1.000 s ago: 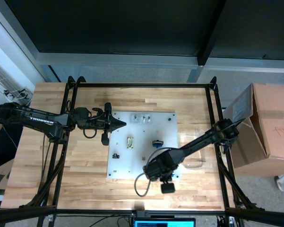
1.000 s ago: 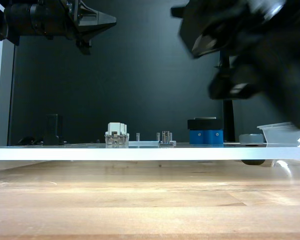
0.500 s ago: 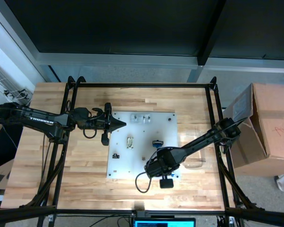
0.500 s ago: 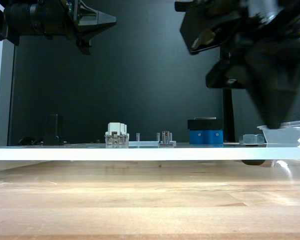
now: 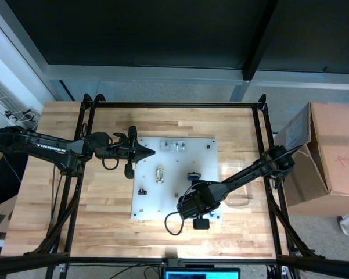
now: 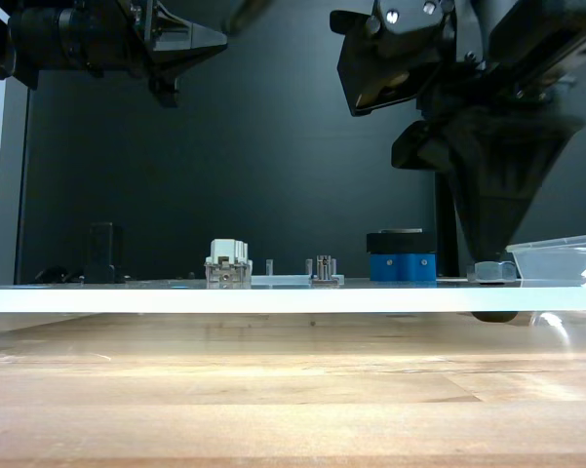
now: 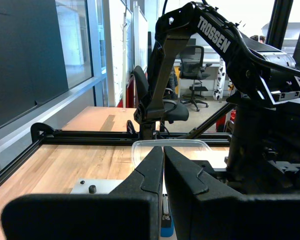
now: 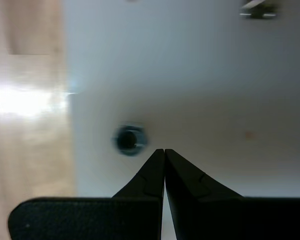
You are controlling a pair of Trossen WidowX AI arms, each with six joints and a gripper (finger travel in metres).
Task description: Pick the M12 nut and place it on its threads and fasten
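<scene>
The small silver nut (image 8: 130, 140) sits flat on the white board (image 5: 157, 200) with a dark centre, low on its stud with no ribs showing. In the low view the nut (image 6: 491, 271) stands at the board's right, free of any grip. My right gripper (image 8: 164, 151) is shut with nothing between its fingers, its tips just beside the nut. From table height the right gripper (image 6: 494, 255) points straight down right above the nut. My left gripper (image 5: 150, 153) hangs shut, high over the board's far left edge.
A clear tray (image 6: 566, 258) lies just right of the nut, off the board's right edge (image 5: 238, 186). A blue block (image 6: 402, 265), a white connector (image 6: 228, 265) and small posts stand mid-board. A cardboard box (image 5: 331, 157) is at the table's right.
The right wrist has turned and settled, its shut tips coming down to just above the nut. The nut has stayed in place. The left arm has not moved.
</scene>
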